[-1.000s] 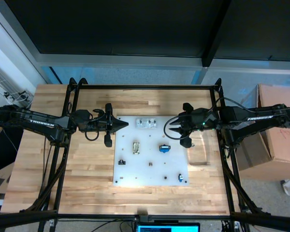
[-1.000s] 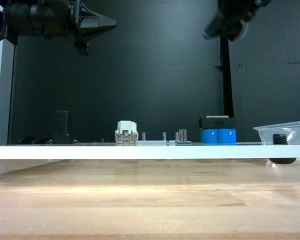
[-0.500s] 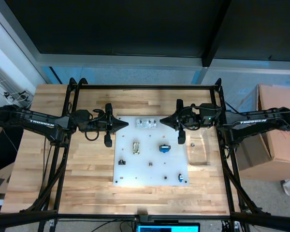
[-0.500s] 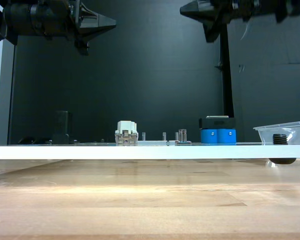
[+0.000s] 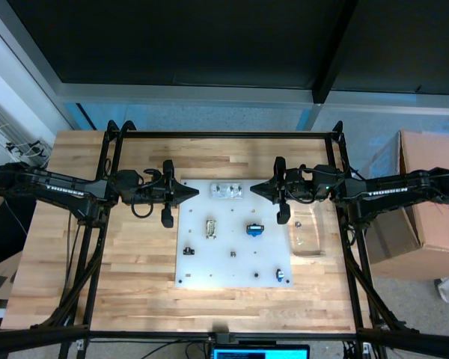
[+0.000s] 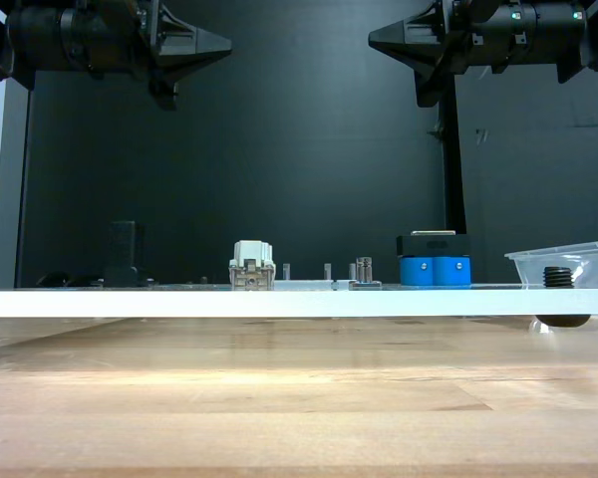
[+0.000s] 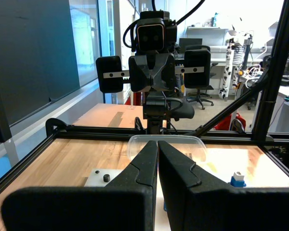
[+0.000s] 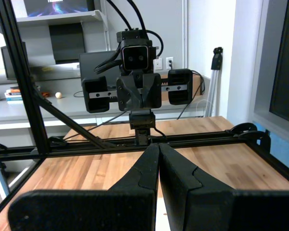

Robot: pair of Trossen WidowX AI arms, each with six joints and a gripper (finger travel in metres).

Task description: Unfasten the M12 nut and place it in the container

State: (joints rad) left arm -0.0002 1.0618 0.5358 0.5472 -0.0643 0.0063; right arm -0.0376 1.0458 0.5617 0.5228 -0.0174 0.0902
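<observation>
The right gripper [image 5: 254, 188] has swung up from its nose-down tilt over the container [image 5: 317, 251], where its fingers stood apart. It now lies level above the far edge of the white board [image 5: 209, 278], right of the middle, with fingers pressed together on nothing, pointing at the left gripper [image 5: 195, 192]. That one hangs unmoved over the board's far left corner, likewise closed and empty. The stud [image 6: 558, 276] near the board's near right edge shows bare ribs (in the low view it stands in front of the container). A small grey speck, seemingly the M12 nut [image 5: 298, 222], lies free inside the container.
</observation>
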